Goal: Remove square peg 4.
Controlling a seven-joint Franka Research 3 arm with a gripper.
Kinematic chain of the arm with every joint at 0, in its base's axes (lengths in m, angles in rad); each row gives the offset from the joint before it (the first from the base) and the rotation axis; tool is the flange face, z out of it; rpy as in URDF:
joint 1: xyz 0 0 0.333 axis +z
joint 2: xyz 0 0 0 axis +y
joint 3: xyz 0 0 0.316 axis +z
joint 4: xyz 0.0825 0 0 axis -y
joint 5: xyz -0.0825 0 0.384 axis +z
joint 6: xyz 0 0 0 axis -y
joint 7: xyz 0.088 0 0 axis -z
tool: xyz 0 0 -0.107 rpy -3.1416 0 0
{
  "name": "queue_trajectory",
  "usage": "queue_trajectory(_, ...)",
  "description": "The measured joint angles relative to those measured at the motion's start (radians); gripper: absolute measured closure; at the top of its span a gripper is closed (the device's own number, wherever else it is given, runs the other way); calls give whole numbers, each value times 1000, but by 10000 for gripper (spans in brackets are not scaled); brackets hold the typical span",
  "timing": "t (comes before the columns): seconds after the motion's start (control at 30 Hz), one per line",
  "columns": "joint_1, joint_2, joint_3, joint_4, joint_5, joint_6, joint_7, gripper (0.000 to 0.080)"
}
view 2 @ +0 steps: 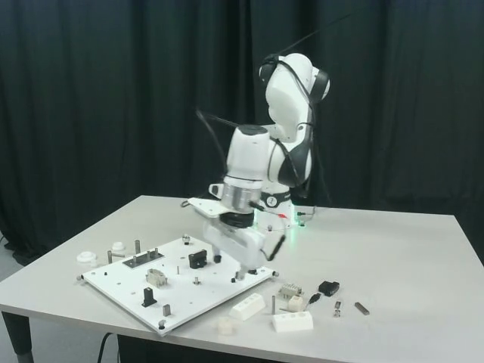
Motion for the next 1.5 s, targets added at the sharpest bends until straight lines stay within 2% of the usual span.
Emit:
queue_trajectory(0.2, -57, 0, 8, 10, -1, 24, -4, 3)
queue_trajectory(0.4, -134, 0, 44, 17, -1, 63, -8, 3)
queue_trajectory(0.57, -214, 0, 98, 26, -1, 78, -59, 3)
queue_trajectory(0.83, -352, 0, 206, 50, -1, 78, -137, 3)
queue_trajectory(1.0, -407, 1, 253, 59, -1, 78, -216, 3)
queue_trajectory(1.23, -428, 11, 265, 68, -1, 77, -316, 3)
queue_trajectory(1.5, -435, 44, 265, 95, -1, 77, -334, 3)
